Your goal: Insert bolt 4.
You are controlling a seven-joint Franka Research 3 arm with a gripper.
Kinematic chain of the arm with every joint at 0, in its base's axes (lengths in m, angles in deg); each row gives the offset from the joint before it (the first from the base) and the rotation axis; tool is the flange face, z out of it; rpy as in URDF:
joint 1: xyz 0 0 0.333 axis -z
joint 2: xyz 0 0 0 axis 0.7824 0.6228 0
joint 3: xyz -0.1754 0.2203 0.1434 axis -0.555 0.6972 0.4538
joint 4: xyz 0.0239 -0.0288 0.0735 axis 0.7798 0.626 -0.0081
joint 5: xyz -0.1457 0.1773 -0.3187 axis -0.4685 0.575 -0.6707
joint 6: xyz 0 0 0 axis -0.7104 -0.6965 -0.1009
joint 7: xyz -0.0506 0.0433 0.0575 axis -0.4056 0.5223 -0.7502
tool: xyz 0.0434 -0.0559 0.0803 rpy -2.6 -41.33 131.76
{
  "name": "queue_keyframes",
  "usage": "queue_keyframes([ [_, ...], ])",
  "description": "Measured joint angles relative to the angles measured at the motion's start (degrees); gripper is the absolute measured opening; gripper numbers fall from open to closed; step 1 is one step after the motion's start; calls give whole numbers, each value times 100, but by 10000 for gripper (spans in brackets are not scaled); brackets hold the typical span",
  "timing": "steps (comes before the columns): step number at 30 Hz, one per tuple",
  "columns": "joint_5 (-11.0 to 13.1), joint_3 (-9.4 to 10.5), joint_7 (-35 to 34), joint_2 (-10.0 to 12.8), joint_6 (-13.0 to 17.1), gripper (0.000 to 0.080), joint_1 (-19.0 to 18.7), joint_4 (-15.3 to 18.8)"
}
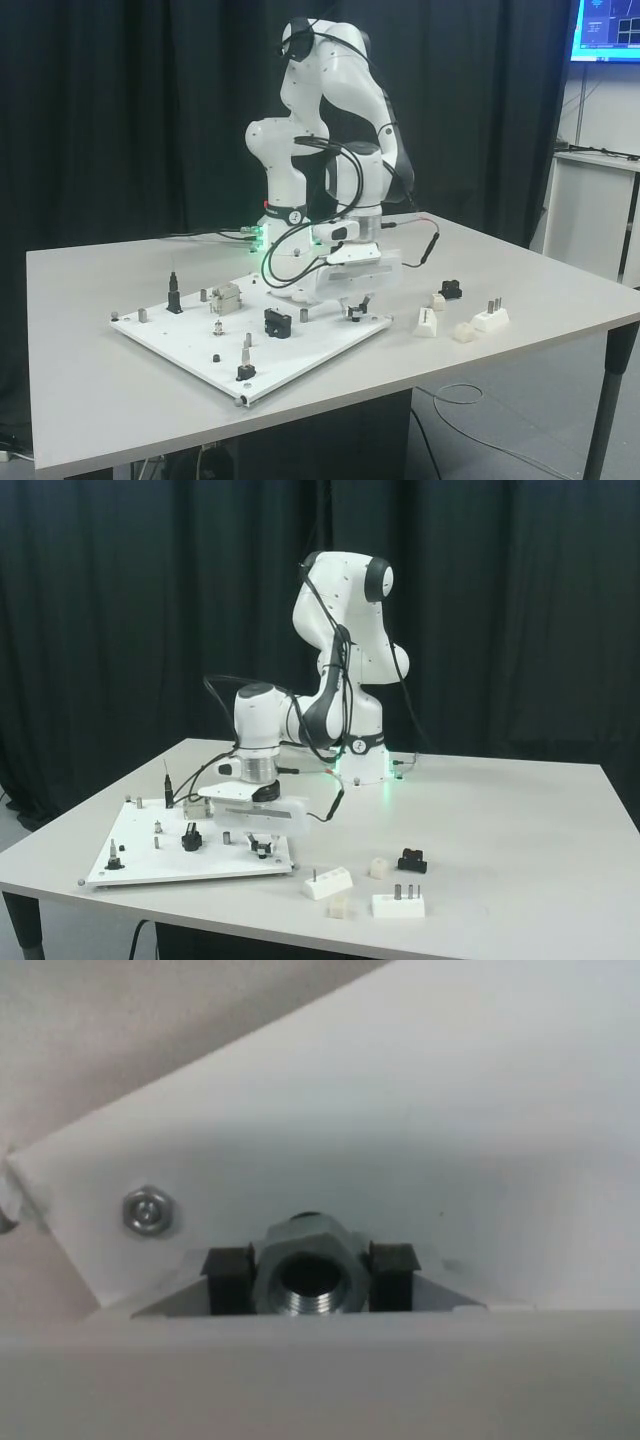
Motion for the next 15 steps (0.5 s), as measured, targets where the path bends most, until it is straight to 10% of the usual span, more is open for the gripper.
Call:
queue_keyframes([
  [15, -254, 0, -1071, 3, 11, 243, -31, -1],
])
